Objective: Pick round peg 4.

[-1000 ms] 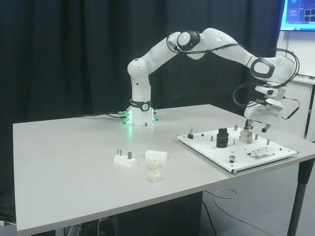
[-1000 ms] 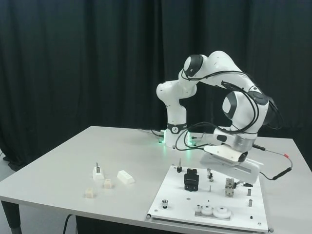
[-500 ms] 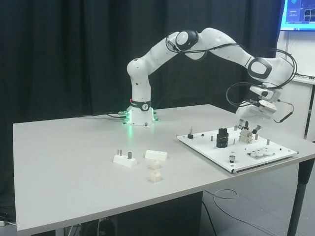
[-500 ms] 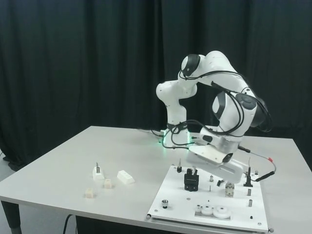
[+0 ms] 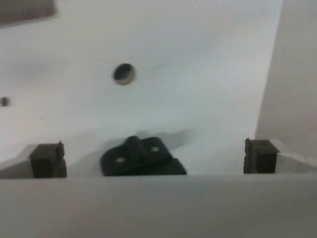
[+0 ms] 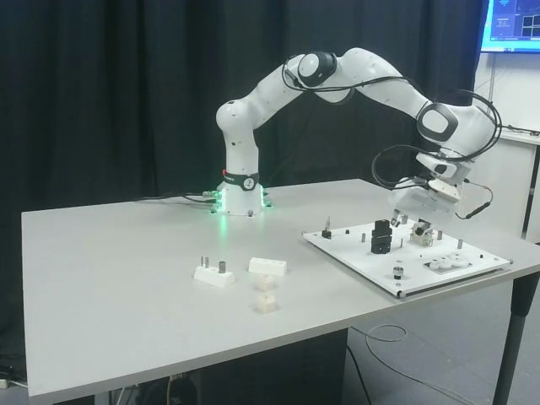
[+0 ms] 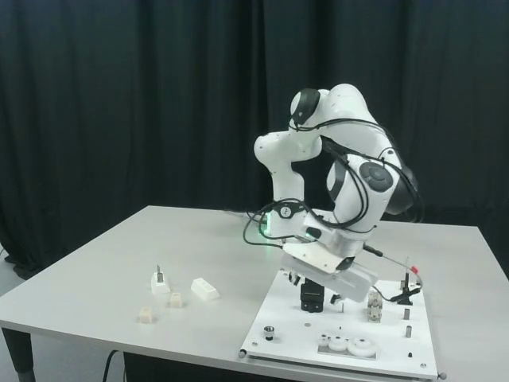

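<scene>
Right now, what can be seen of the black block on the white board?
The black block stands upright on the white board, toward the edge nearer the arm's base. It looks like a stepped, matt black piece, narrower on top. In the wrist view its top shows two small pale dots, perhaps screws. The hand hangs just above and beside it with fingers open, one on either side, not touching it. Only the board touches it.

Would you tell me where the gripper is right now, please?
In the first room view the gripper hangs low over the white board, just beside the black block.
</scene>
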